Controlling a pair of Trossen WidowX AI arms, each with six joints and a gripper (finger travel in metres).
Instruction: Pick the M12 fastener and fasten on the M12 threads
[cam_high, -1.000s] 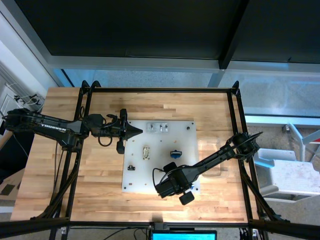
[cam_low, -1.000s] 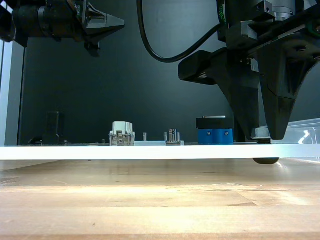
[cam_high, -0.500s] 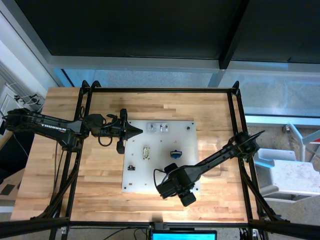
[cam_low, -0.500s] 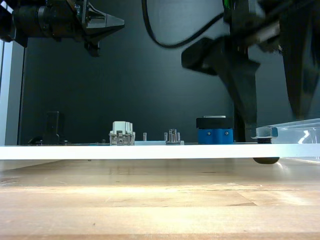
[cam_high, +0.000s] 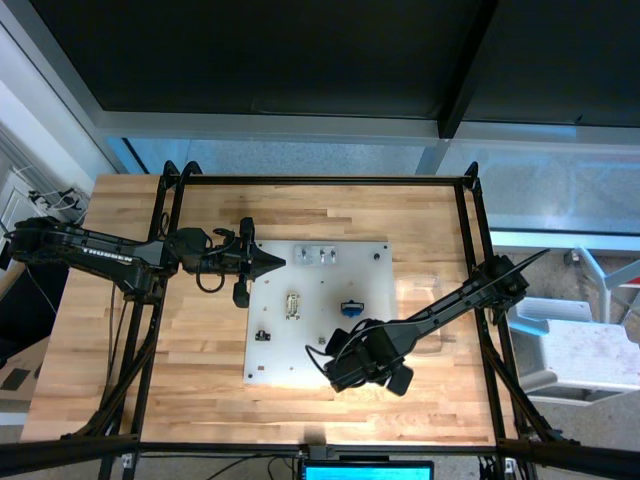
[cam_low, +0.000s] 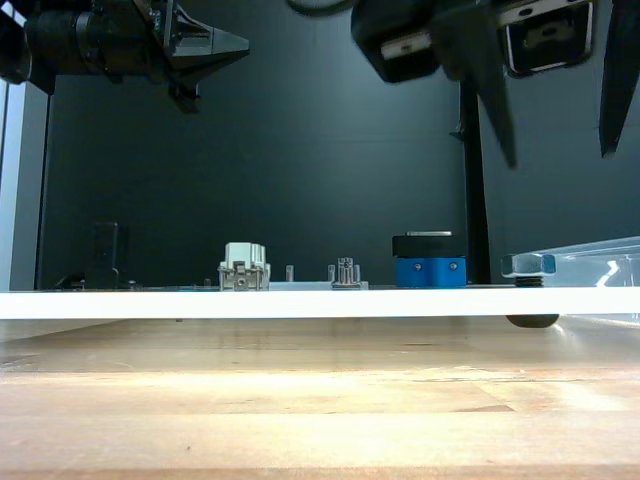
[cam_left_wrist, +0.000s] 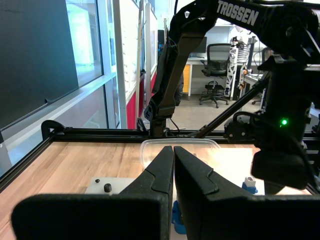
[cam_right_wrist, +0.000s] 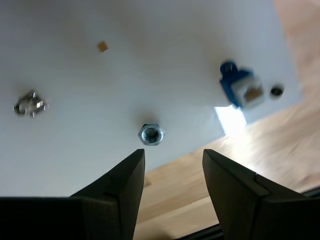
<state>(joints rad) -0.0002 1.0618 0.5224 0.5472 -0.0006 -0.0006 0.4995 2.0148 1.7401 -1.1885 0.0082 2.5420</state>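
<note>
Right gripper (cam_right_wrist: 173, 156): jaws spread wide, holding nothing and touching nothing. It hangs above the near right part of the white board (cam_right_wrist: 150, 45), well clear of the board surface in the low view.

M12 fastener (cam_right_wrist: 151, 134): directly below the gap between the spread fingers (cam_low: 500, 120), apart from both. In the low view the nut sits on its stud, the M12 threads (cam_low: 528, 283), of which only a thin dark band shows beneath the nut.

Nearby items:
- Blue-capped small part (cam_right_wrist: 239, 89), beside the nut, near the board's corner.
- Small silver clip (cam_right_wrist: 30, 106), on the nut's other side, well apart.
- Blue-and-black connector block (cam_low: 430, 262), farther back on the board.
- Clear tray (cam_low: 600, 262), behind the stud in the low view.

Nothing stands between the fingers and the nut. The nut lies close to the board's edge, with bare wooden table (cam_right_wrist: 260, 165) beyond it.

Left gripper (cam_left_wrist: 173, 150): jaws pressed together, empty, raised over the board's far left edge, well apart from the nut.
</note>
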